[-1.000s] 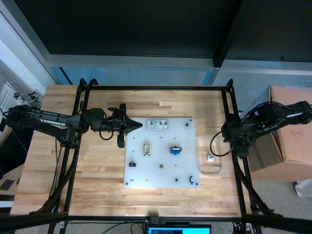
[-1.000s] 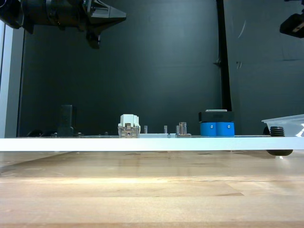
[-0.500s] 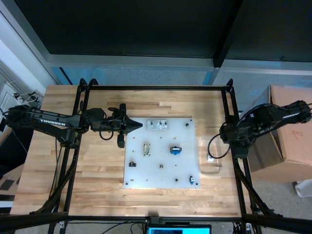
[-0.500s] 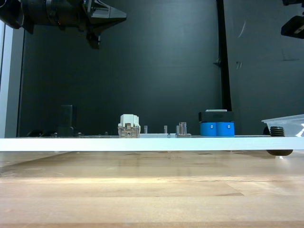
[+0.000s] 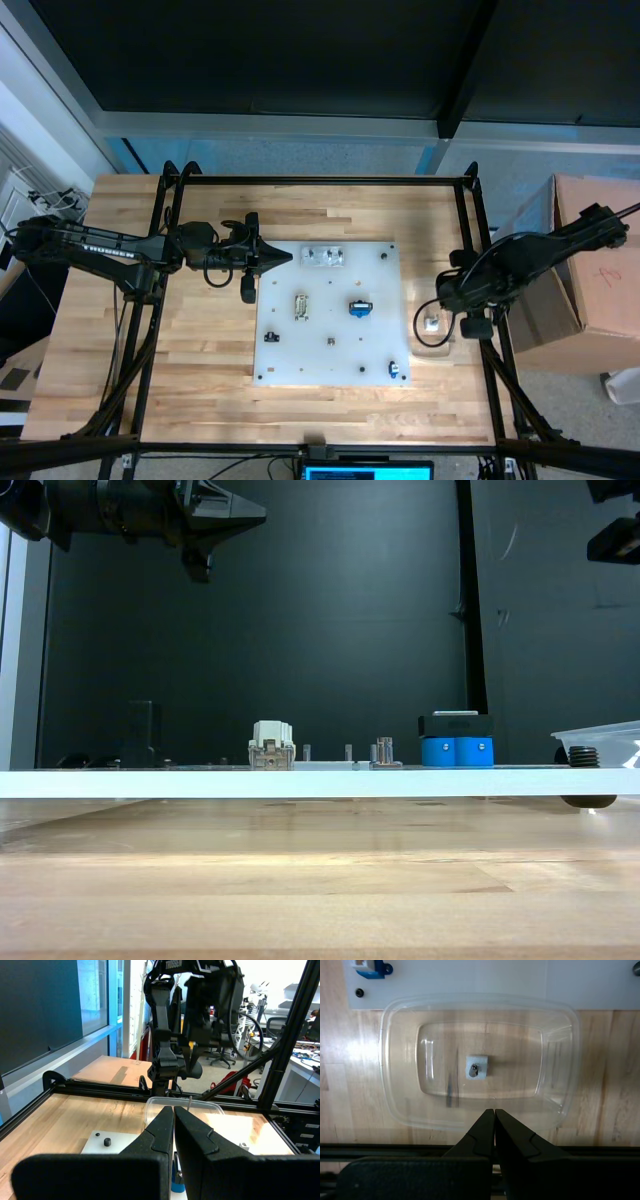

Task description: Pick the RJ45 connector and install on the taskboard

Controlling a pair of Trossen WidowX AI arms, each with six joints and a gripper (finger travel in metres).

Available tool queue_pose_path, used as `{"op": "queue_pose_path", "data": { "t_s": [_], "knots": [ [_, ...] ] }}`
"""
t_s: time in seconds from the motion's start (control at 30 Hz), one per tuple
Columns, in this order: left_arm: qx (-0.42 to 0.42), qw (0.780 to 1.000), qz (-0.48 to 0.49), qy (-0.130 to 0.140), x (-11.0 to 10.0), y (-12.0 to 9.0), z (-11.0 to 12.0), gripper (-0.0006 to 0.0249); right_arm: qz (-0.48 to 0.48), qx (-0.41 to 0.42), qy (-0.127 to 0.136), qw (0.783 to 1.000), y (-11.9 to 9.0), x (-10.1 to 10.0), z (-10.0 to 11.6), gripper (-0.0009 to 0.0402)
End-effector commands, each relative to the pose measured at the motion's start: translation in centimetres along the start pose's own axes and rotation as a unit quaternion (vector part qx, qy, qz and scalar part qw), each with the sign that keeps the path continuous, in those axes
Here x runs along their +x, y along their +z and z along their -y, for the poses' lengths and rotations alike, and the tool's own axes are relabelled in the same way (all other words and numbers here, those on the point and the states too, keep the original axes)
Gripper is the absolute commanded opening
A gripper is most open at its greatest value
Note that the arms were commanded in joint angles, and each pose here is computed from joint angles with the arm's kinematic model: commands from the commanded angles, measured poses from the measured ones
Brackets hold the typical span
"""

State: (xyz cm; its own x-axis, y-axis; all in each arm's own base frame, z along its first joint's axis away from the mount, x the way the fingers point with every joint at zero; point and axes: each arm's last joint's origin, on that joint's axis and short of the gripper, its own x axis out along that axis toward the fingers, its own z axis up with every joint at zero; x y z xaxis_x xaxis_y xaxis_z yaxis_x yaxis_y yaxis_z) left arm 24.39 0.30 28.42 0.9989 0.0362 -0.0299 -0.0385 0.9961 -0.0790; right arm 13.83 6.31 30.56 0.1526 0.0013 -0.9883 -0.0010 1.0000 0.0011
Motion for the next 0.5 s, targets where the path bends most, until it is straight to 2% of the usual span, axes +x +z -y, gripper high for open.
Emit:
{"op": "queue_pose_path", "data": {
  "t_s": [0.03,0.5],
  "knots": [
    [0.0,1.0,0.0,0.0,0.0,0.0,0.0,0.0001,-0.004,0.004,0.0,1.0,0.3,0.9,-0.3,0.0],
    [0.0,1.0,0.0,0.0,0.0,0.0,0.0,0.0001,-0.03,0.021,-0.016,0.999,1.0,4.3,-1.1,0.0]
  ]
}}
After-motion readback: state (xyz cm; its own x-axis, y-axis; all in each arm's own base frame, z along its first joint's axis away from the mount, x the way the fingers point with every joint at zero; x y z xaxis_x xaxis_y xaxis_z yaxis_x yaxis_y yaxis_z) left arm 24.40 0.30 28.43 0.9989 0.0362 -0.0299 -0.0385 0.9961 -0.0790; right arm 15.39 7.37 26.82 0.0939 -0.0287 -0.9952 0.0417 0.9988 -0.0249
